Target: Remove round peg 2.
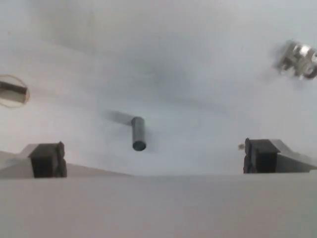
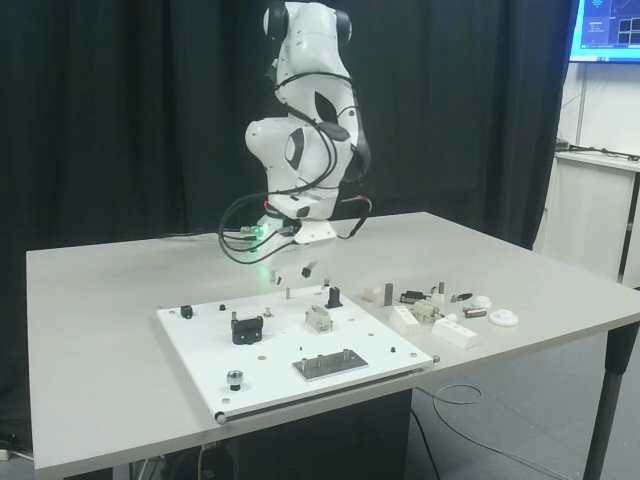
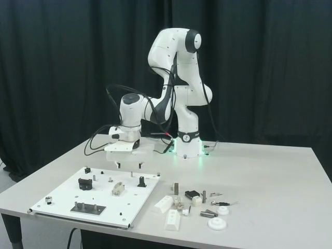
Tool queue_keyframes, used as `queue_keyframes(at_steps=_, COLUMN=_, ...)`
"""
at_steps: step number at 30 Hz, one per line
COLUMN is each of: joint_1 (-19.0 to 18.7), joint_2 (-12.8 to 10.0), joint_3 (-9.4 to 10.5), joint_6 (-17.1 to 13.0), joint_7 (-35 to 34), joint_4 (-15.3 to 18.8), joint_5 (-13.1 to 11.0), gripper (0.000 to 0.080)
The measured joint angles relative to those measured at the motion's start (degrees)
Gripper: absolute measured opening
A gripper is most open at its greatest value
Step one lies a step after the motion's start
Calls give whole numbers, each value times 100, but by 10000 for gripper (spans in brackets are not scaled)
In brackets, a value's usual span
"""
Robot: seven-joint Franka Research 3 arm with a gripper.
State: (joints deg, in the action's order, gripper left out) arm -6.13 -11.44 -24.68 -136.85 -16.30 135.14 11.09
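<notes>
Nearest the second room camera, a white board (image 3: 104,199) is being kept flat on the grey table (image 3: 270,176), so its fitted parts are held upright. At its far edge, round peg 2 (image 1: 138,133) is standing seated, untouched. Above it, the gripper (image 1: 153,157) is being held wide open, probably so the peg can be straddled.

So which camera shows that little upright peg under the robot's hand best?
The wrist view: the round peg stands large between the open pincer fingertips. In both room views it is only a tiny pin on the white board.
</notes>
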Motion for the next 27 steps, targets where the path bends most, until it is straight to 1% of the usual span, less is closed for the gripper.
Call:
queue_keyframes(at_steps=3, joint_1=33, joint_2=4, joint_3=-6, joint_6=-80, joint_7=-17, joint_4=107, joint_5=-114, gripper=800)
queue_keyframes(at_steps=10, joint_1=37, joint_2=5, joint_3=-61, joint_6=-214, joint_7=-234, joint_4=337, joint_5=-534, gripper=800)
queue_keyframes(at_steps=17, joint_1=37, joint_2=6, joint_3=-79, joint_6=-245, joint_7=-395, joint_4=478, joint_5=-855, gripper=800)
queue_keyframes(at_steps=20, joint_1=37, joint_2=6, joint_3=-85, joint_6=-246, joint_7=-395, joint_4=506, joint_5=-943, gripper=800)
queue_keyframes(at_steps=27, joint_1=37, joint_2=6, joint_3=-100, joint_6=-301, joint_7=-395, joint_4=547, joint_5=-1048, gripper=800)
